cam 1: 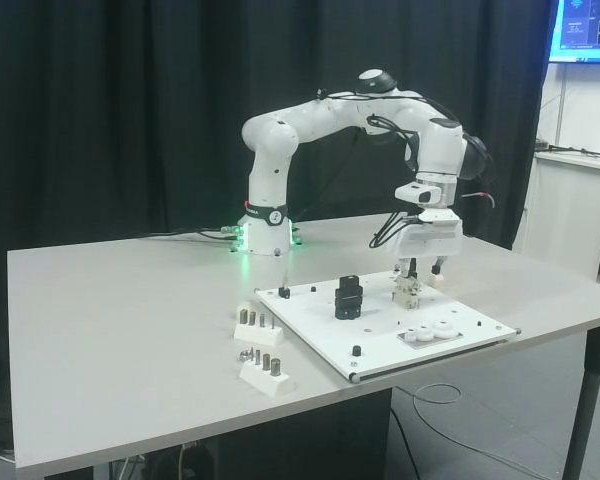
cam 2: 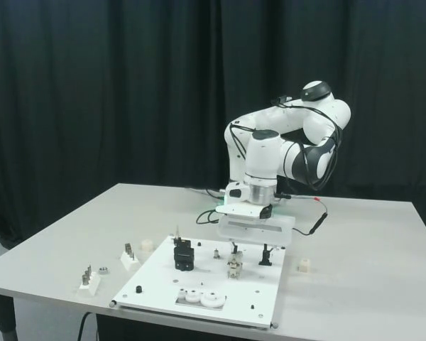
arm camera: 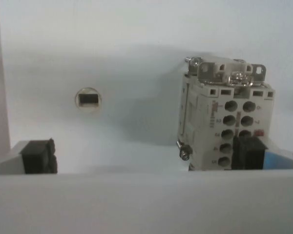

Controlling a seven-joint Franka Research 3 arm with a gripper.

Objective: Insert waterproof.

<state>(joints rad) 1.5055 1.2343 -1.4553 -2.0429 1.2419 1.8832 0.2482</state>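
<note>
The waterproof connector (arm camera: pixel 224 124) is a grey-white block with numbered round holes and a metal clamp on top. It stands upright on the white board (arm camera: pixel 112 58). My gripper (arm camera: pixel 144 153) is open wide just above the board. One black finger (arm camera: pixel 248 151) is right against the connector's side, and the other finger (arm camera: pixel 39 156) is far from it. In the first room view the gripper (cam 1: pixel 417 268) hangs directly over the connector (cam 1: pixel 408 295). The second room view shows the connector (cam 2: pixel 234 268) under one finger, with the gripper (cam 2: pixel 250 254) spread beside it.
A round hole with a black slot (arm camera: pixel 88 99) lies in the board. A black block (cam 1: pixel 348 297) and white round parts (cam 1: pixel 430 336) sit on the board (cam 1: pixel 310 330). Two white peg holders (cam 1: pixel 257 322) stand on the grey table (cam 1: pixel 120 300). A small white piece (cam 2: pixel 305 265) lies off the board.
</note>
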